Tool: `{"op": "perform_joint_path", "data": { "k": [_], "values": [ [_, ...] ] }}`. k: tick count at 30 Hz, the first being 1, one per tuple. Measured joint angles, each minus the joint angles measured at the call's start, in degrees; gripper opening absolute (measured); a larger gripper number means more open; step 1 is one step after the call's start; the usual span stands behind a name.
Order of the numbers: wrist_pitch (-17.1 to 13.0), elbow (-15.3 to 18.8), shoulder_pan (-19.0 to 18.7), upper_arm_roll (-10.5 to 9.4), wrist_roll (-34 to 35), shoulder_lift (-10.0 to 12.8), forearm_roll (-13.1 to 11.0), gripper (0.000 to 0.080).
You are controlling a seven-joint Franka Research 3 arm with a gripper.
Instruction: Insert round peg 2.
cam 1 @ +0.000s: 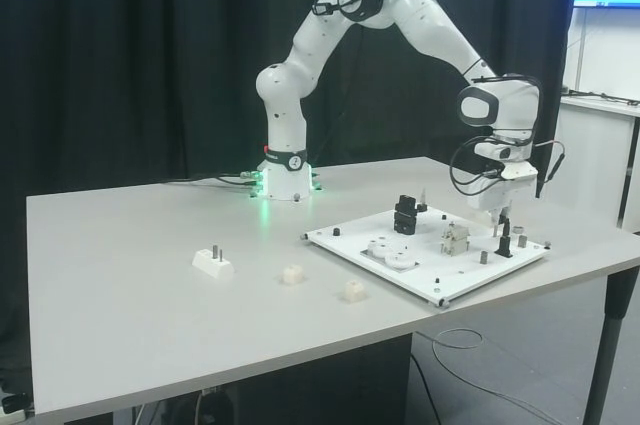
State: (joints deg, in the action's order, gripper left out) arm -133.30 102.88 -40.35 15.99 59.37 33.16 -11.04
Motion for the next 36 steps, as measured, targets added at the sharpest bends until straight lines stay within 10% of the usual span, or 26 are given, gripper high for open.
{"op": "perform_joint_path", "data": {
  "k": [36],
  "values": [
    [-0.11, -0.10, 0.01, -0.02, 0.64, 0.52, 0.00, 0.0068]
  ]
}}
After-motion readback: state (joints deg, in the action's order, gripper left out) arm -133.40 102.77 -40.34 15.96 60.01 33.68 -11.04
